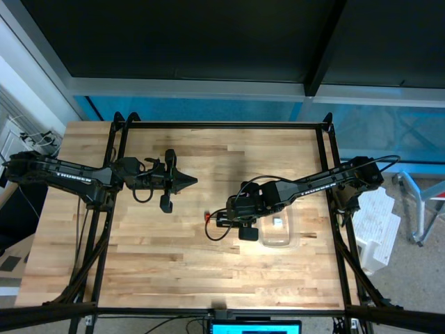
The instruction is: Pick the usb-c connector and install on the hub
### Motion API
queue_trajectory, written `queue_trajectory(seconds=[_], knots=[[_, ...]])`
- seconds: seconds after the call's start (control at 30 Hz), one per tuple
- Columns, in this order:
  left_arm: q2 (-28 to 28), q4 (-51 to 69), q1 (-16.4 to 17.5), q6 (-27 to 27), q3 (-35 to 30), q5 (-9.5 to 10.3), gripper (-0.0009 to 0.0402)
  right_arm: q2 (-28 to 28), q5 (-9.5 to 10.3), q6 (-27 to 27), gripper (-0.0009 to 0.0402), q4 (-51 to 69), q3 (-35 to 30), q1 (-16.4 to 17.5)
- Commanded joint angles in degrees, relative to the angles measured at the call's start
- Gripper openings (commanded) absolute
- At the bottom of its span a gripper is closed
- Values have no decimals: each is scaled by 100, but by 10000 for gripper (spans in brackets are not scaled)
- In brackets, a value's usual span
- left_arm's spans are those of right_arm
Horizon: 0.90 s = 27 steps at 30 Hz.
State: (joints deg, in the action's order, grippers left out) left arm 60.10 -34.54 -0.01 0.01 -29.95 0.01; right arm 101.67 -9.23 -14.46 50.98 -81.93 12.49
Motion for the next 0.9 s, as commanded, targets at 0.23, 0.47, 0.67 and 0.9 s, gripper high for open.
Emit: queue_trajectory(seconds=[0.23, 0.47, 0.67, 0.9], knots=[[0, -2, 0, 0, 0, 0, 0, 98, 31, 4, 0, -31, 4, -2], [0, 0, 0, 0, 0, 0, 0, 109, 20, 44, 0, -70, 4, -4], [0, -2, 0, 0, 0, 0, 0, 107, 20, 44, 0, -31, 4, -11], [0, -2, 2, 0, 0, 0, 0, 74, -24, 48, 0, -13, 4, -13]])
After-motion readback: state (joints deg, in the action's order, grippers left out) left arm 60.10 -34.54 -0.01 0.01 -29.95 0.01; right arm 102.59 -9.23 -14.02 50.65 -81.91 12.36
